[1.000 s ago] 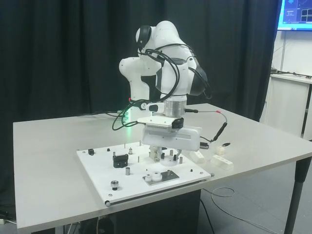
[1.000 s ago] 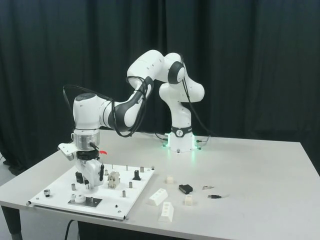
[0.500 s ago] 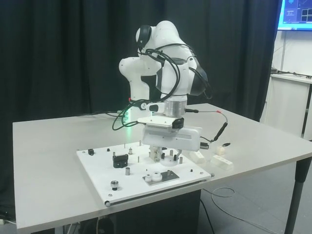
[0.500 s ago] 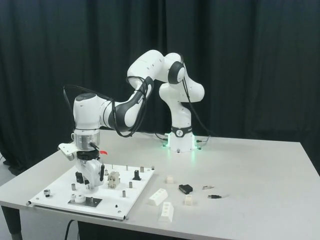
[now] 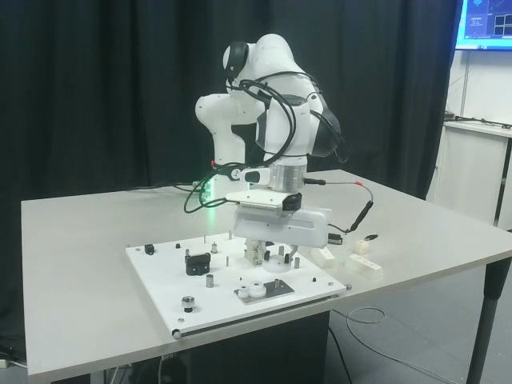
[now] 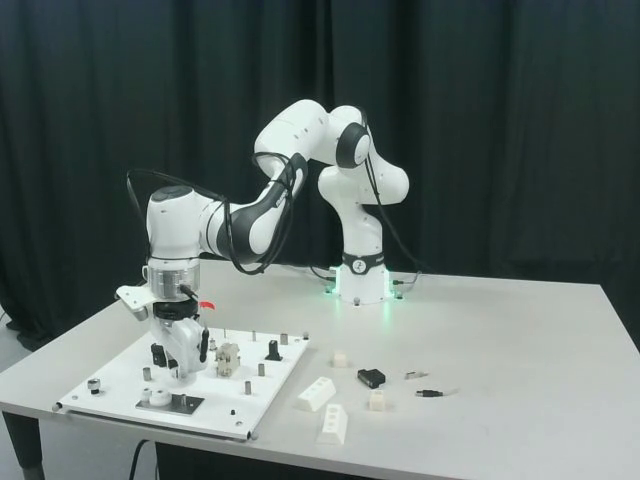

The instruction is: Place large gear.

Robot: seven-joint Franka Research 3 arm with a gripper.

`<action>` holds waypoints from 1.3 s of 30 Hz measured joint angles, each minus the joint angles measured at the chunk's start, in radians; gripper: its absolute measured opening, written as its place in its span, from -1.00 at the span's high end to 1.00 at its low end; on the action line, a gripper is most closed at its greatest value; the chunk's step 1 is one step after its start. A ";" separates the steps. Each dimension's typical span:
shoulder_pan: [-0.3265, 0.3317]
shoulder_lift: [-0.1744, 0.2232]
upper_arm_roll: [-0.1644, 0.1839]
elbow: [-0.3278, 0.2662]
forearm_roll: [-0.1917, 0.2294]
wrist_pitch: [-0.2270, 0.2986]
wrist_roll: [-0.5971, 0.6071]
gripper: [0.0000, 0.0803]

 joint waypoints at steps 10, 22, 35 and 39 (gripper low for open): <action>0.000 0.000 0.000 0.002 0.000 0.000 0.000 0.18; 0.005 0.000 0.004 0.002 0.001 -0.004 0.000 0.18; 0.063 -0.001 0.012 0.001 0.003 -0.043 0.000 0.18; 0.093 -0.004 0.012 -0.003 0.003 -0.055 0.000 0.18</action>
